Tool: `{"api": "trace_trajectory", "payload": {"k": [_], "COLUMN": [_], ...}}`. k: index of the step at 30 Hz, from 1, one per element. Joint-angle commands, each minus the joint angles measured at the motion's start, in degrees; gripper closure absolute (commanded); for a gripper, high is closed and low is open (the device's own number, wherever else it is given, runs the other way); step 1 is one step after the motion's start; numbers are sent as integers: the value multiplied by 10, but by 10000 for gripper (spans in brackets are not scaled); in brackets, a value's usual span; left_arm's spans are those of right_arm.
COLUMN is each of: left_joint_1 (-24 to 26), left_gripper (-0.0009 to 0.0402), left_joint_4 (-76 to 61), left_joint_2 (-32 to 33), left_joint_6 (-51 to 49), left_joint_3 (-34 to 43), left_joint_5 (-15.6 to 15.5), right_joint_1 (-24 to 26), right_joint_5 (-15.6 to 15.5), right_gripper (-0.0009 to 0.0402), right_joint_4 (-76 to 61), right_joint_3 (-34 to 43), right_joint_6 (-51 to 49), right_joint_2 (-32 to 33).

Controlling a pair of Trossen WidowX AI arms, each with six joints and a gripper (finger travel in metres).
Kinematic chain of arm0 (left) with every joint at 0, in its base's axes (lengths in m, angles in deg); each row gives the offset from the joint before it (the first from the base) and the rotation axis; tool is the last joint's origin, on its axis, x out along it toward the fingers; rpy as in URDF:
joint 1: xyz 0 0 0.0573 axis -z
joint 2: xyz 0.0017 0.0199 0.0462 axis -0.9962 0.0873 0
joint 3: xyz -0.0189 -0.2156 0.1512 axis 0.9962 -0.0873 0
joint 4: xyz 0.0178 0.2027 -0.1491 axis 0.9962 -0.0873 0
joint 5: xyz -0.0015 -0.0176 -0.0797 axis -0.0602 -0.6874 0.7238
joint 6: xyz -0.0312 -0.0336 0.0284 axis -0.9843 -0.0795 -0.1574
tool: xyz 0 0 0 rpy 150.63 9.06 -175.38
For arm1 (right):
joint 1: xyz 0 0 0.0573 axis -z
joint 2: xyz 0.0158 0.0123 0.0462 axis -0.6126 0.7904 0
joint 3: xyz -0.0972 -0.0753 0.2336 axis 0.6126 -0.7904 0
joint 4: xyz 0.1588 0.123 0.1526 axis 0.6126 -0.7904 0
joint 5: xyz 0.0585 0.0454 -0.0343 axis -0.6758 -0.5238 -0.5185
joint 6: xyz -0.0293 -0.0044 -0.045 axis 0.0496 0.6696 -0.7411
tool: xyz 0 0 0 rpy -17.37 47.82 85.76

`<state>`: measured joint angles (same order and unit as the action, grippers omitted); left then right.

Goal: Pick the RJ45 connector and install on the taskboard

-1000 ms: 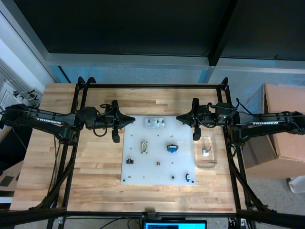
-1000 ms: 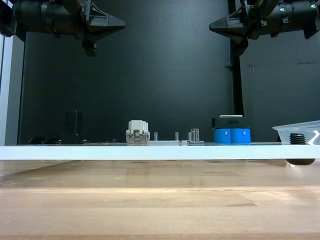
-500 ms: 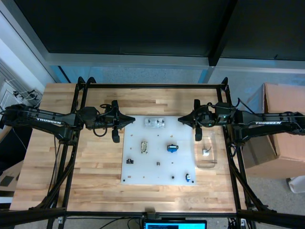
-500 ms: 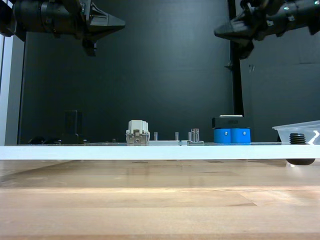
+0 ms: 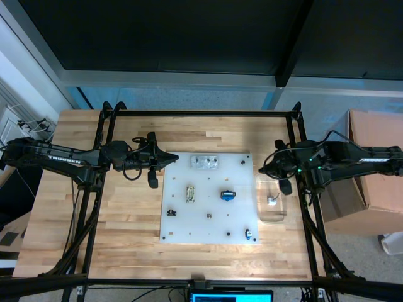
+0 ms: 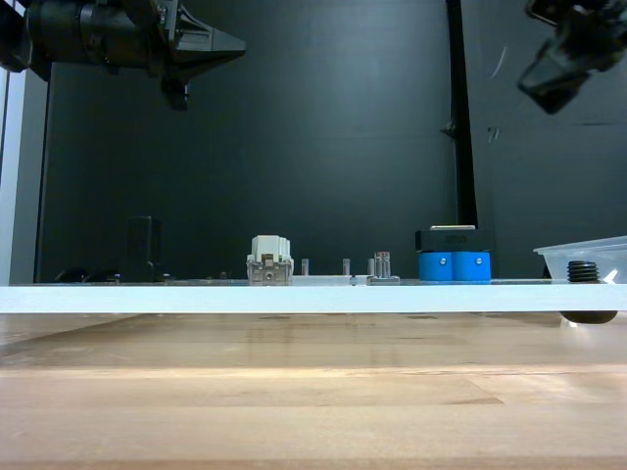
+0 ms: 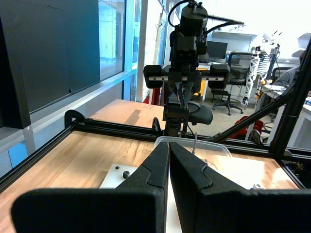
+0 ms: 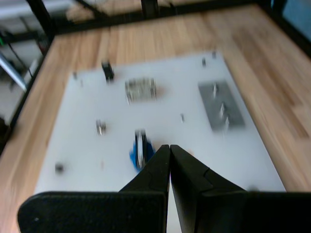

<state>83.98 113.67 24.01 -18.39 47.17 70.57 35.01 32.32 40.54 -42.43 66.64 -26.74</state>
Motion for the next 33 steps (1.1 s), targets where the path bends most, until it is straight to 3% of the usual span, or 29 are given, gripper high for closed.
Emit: {"api": "trace_trajectory", "payload": {"k": [1, 6, 11, 17, 26, 33], "left_joint_1": [0, 0, 0, 0, 0, 0], "left_gripper": [393, 393, 393, 393, 393, 393], "left_joint_4": [0, 0, 0, 0, 0, 0], "left_joint_2": [0, 0, 0, 0, 0, 0], "left_joint_6": [0, 0, 0, 0, 0, 0], "left_joint_3": [0, 0, 0, 0, 0, 0], "left_joint_5": [0, 0, 0, 0, 0, 0], "right_joint_1": [-11, -26, -31, -33, -41, -124], "right_joint_5": [6, 3, -22, -36, -35, 5], "right_gripper": [394, 394, 394, 394, 393, 393], "right_joint_4": [-86, -214, -317, -376, -392, -388], "right_joint_3": [34, 80, 117, 131, 125, 101], "right_joint_6": [3, 9, 25, 28, 27, 68], "right_joint_2": [-5, -5, -5, -4, 31, 69]}}
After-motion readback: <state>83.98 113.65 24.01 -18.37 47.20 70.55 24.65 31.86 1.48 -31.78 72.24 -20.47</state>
